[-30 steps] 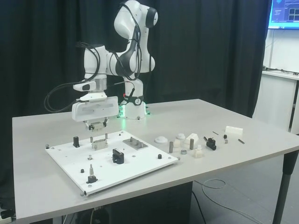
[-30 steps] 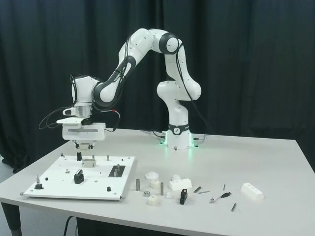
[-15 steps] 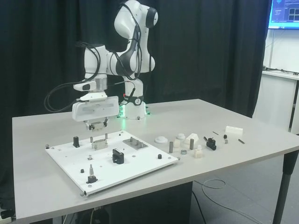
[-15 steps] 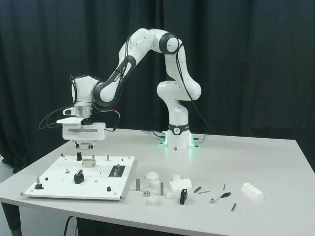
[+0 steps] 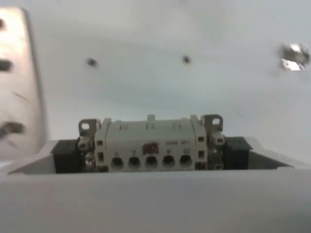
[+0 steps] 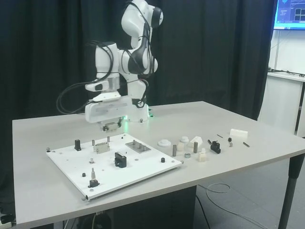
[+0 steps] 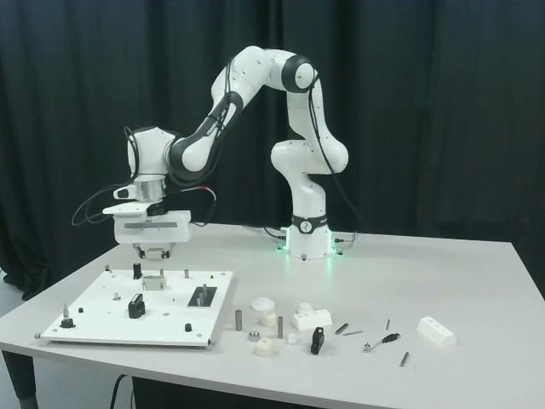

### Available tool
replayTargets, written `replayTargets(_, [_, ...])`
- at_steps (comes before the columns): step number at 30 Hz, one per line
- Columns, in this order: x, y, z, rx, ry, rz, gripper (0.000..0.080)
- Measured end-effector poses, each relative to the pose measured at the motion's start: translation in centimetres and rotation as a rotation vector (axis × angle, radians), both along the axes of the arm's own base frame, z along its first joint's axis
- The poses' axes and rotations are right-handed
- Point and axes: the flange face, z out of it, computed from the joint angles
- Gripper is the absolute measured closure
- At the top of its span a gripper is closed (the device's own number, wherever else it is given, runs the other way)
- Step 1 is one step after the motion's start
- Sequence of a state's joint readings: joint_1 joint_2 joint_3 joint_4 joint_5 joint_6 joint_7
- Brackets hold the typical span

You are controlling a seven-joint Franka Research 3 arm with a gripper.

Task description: Place waterproof.

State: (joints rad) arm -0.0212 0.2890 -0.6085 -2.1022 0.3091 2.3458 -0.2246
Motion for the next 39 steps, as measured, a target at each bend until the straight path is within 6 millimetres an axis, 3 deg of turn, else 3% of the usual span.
replayTargets(14, [4.1,8.4,1.0,0.065,0.024,0.016,0.0183])
replayTargets(25, [6.7,17.6,0.1,0.102,0.074,0.034,0.0183])
replayTargets(39, [7.9,29.7,-1.4,0.099,0.107,0.053,0.0183])
